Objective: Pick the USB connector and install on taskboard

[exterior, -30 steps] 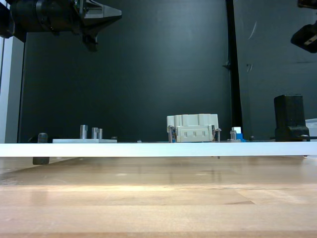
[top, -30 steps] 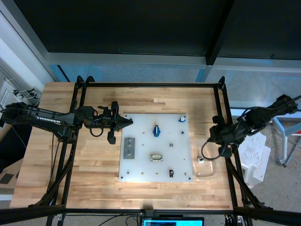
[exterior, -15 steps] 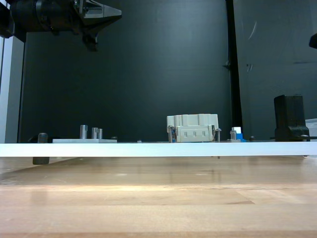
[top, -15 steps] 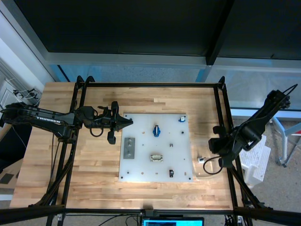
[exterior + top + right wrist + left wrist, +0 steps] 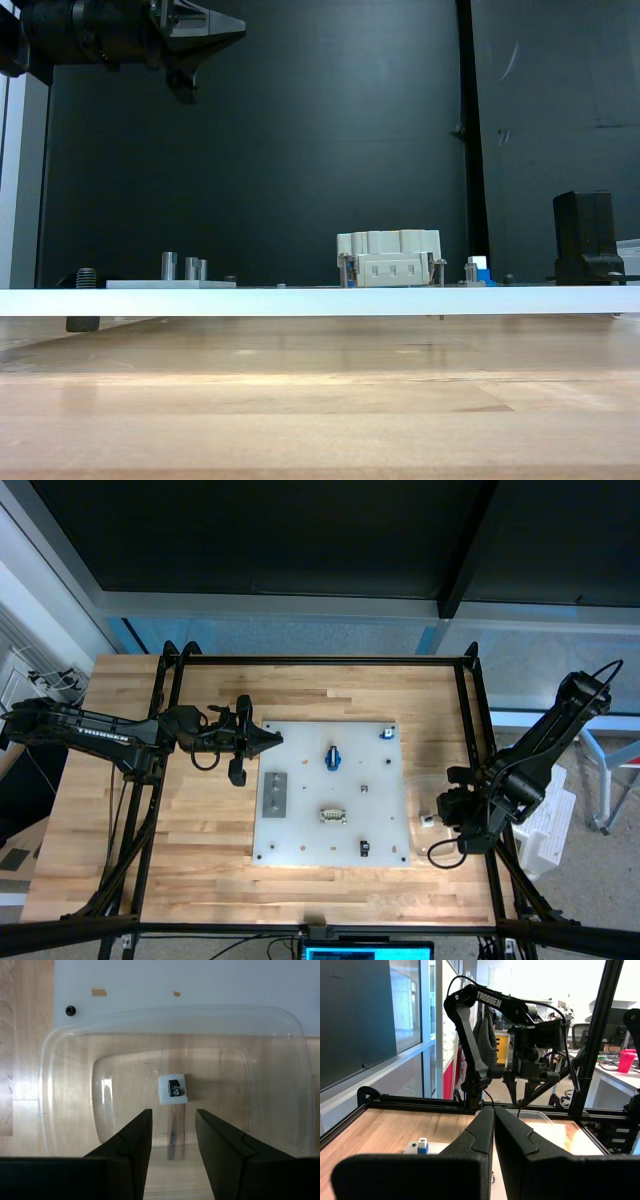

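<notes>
A: Clear plastic tray (image 5: 170, 1008) on the wooden counter (image 5: 200, 830), just off the right edge of the white taskboard (image 5: 300, 820): is the USB connector (image 5: 173, 1089) in it?

B: Yes, lying on its floor, untouched. The right gripper (image 5: 172, 1111) hangs straight above it, fingers (image 5: 132, 1150) parted with a gap between them, holding nothing.

A: And further back?

B: The left gripper (image 5: 272, 738) hovers high by the board's far left corner, fingers (image 5: 475, 1140) pressed together, empty. Beyond the counter stand a black frame (image 5: 320, 661) and dark panels (image 5: 300, 530).

tray (image 5: 65, 1035) part-hidden — R tool (image 5: 172, 1111), L arm (image 5: 60, 35) cropped
</notes>
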You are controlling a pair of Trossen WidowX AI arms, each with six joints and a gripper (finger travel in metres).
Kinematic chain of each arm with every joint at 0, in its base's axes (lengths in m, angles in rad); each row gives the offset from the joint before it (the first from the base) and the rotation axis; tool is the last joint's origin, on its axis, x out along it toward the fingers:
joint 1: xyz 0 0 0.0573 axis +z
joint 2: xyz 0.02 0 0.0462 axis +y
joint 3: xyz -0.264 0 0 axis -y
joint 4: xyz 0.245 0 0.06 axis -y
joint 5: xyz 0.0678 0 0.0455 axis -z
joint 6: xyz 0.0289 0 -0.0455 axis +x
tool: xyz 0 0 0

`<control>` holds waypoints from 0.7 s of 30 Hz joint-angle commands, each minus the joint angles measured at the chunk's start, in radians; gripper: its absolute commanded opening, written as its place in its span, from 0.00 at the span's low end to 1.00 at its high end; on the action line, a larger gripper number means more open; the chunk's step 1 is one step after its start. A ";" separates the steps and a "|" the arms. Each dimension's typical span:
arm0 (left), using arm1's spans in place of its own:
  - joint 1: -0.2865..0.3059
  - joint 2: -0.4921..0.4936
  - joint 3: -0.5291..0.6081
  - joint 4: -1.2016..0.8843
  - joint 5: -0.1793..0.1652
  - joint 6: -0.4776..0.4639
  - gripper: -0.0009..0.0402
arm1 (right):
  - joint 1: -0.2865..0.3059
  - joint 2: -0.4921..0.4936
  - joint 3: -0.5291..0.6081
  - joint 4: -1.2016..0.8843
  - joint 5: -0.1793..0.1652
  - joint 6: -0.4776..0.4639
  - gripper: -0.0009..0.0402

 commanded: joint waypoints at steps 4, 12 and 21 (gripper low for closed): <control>0.000 0.000 0.000 0.000 0.000 0.000 0.02 | -0.003 0.021 -0.020 0.027 0.021 -0.010 0.33; 0.000 0.000 0.000 0.000 0.000 0.000 0.02 | -0.051 0.055 -0.034 0.071 0.015 -0.069 0.33; 0.000 0.000 0.000 0.000 0.000 0.000 0.02 | -0.054 0.087 -0.056 0.105 0.008 -0.071 0.33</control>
